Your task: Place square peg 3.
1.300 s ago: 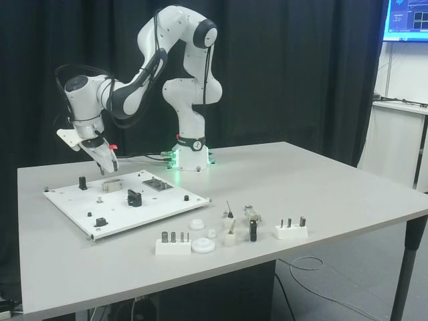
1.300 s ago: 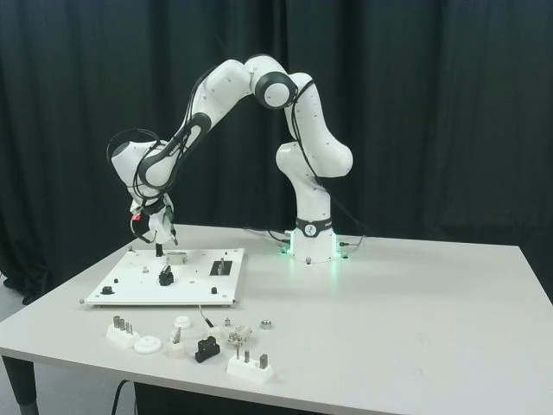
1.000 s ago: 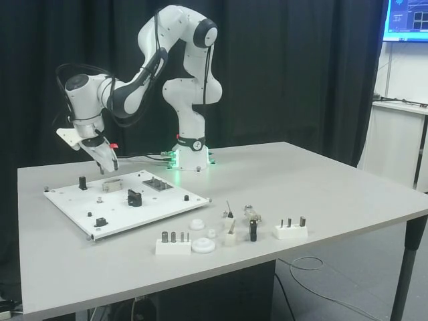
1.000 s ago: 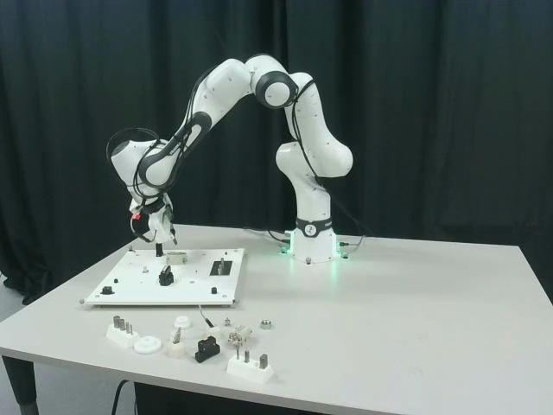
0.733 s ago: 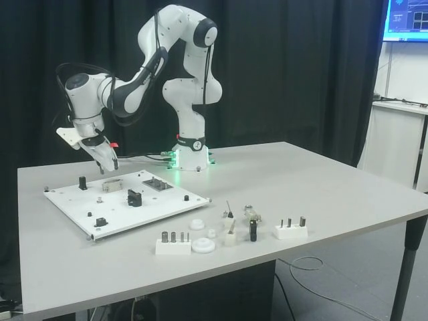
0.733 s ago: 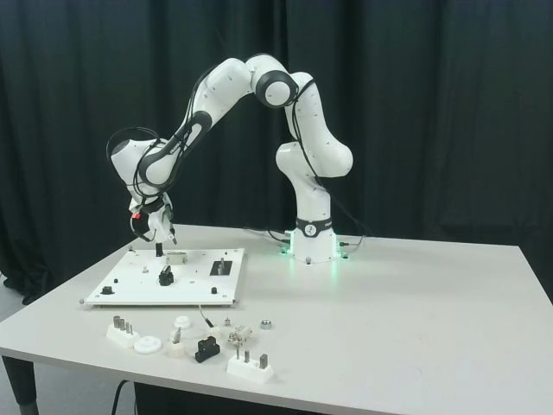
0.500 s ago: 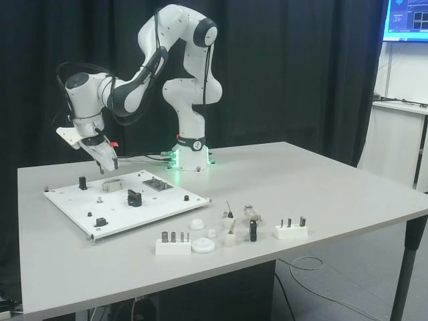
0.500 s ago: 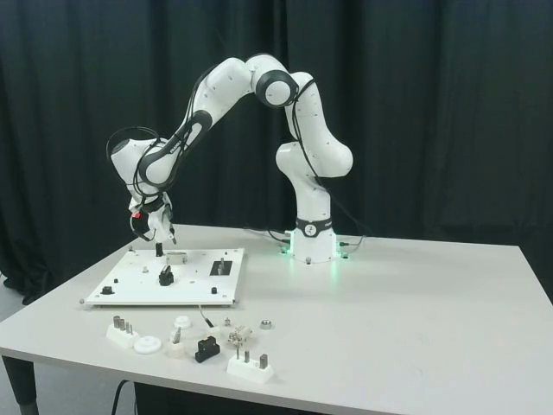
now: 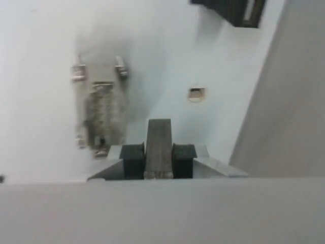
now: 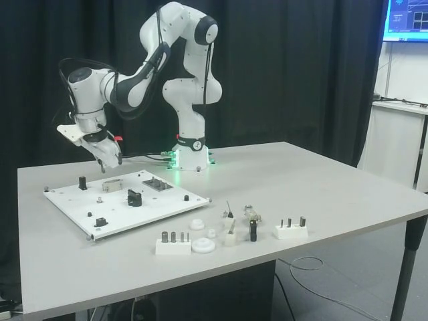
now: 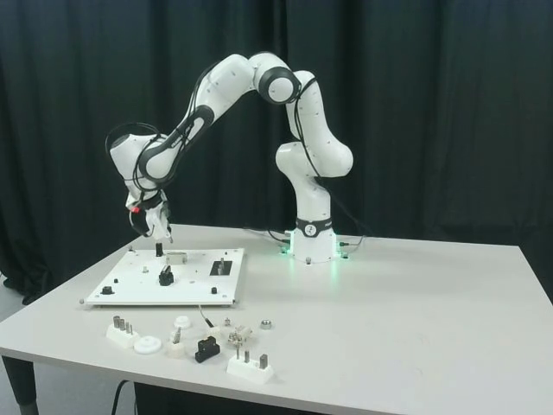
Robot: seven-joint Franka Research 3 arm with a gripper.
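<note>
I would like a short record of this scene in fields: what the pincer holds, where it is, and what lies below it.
arm: white Franka arm, bolted on the grey table
pincer: shut on the square peg
pincer position: above the far part of the white board, not touching it
below the pincer: small square hole in the board, beside a metal connector
front of table: white peg holders, loose small parts

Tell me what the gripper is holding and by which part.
The gripper holds a grey square peg, pinched on two opposite sides between its black fingertips, one end projecting beyond them.
</note>
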